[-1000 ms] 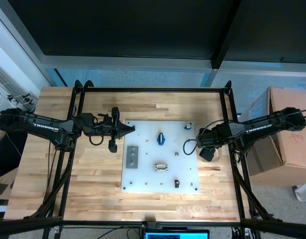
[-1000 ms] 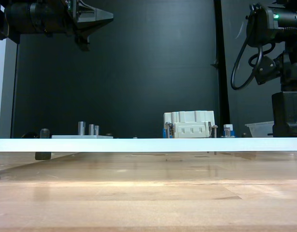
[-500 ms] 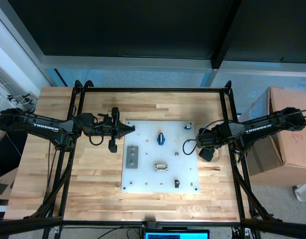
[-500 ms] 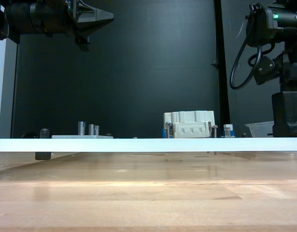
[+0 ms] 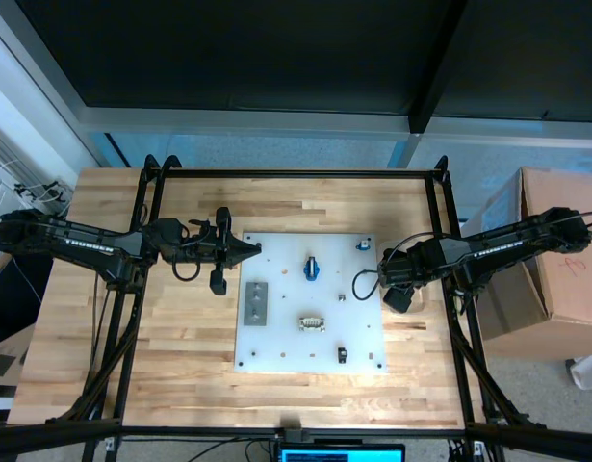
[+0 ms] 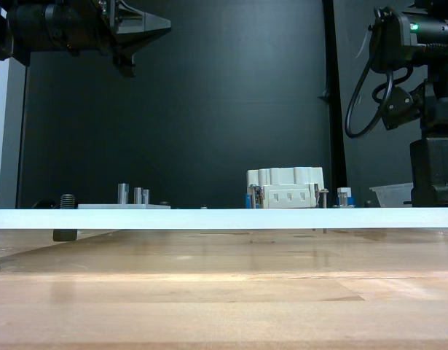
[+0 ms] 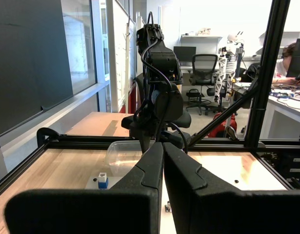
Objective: Remove the HAN10E connector from the taskboard and place in the container
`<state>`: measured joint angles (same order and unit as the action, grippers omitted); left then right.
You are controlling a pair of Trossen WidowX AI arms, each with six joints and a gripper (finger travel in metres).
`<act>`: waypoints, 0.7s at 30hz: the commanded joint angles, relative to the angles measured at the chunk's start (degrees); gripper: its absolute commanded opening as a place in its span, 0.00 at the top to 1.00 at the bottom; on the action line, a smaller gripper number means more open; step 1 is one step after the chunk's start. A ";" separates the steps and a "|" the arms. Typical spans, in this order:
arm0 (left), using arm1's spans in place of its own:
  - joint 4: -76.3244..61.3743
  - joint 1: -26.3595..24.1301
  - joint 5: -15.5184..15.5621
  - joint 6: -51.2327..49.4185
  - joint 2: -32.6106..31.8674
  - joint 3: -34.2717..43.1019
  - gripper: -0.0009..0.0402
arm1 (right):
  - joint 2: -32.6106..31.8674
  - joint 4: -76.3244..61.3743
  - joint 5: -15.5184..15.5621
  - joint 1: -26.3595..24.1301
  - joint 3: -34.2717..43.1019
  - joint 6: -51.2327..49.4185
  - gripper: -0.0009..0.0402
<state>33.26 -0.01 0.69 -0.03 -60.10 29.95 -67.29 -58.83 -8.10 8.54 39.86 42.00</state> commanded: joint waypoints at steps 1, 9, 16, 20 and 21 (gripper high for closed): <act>0.00 0.00 0.00 0.00 -0.02 0.00 0.98 | -0.02 0.26 0.09 0.17 0.02 0.24 0.95; 0.00 0.02 0.00 0.00 -0.02 0.00 0.98 | -0.02 0.55 0.09 0.55 0.00 0.24 0.95; 0.00 0.02 0.00 0.00 -0.02 0.00 0.98 | -0.02 1.09 0.04 0.74 0.00 0.94 0.95; 0.00 0.02 0.00 0.00 -0.02 0.00 0.98 | -0.02 1.27 0.07 0.90 -0.35 1.07 0.95; 0.00 0.02 0.00 0.00 -0.02 0.00 0.98 | -0.02 1.31 0.09 0.90 -0.52 1.09 0.95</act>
<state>33.23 -0.01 0.69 -0.05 -60.12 29.93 -67.29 -57.60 -7.99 9.43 39.59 43.03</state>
